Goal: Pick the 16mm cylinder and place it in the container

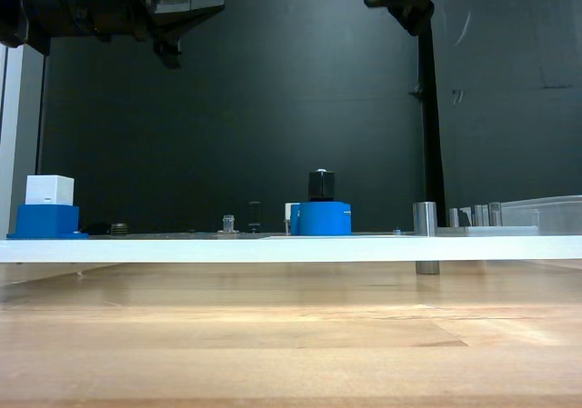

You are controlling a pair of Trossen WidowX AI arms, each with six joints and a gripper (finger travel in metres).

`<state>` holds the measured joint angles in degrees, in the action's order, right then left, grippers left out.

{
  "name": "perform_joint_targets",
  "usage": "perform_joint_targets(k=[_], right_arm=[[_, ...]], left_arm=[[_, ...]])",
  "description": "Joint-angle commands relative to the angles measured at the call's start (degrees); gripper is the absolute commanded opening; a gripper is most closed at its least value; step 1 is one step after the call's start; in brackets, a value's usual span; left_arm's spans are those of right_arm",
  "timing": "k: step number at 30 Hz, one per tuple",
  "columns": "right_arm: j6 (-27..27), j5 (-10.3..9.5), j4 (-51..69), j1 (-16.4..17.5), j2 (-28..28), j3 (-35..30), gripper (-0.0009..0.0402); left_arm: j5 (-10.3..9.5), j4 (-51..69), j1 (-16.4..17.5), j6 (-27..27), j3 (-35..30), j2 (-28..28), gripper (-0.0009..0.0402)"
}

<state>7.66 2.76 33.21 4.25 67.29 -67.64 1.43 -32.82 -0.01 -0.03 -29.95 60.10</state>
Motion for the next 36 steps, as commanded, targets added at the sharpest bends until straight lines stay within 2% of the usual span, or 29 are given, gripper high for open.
perform_joint_targets(k=[1,5,12,17,26,36], right_arm=[[-0.07,-1.03,7.04,0.28,3.87,-5.16,0.0000],[-0.46,-2.99,14.51,0.57,9.11,-11.72,0.0000],[-1.70,-2.84,28.06,1.55,18.23,-21.79,0.0000],[-2.40,-2.82,33.42,2.29,23.56,-26.32,0.0000],[-2.47,-2.69,38.36,4.31,30.03,-30.56,0.0000],[-0.96,-2.25,39.71,6.97,34.45,-30.77,0.0010]], left_arm=[[0.02,-0.02,0.00,0.00,0.00,0.02,0.0000],[0.02,-0.02,0.00,0.00,0.00,0.02,0.0000],[0.02,-0.02,0.00,0.00,0.00,0.02,0.0000],[0.02,-0.02,0.00,0.00,0.00,0.02,0.0000],[0.02,-0.02,0.00,0.00,0.00,0.02,0.0000],[0.02,-0.02,0.00,0.00,0.00,0.00,0.0000]])
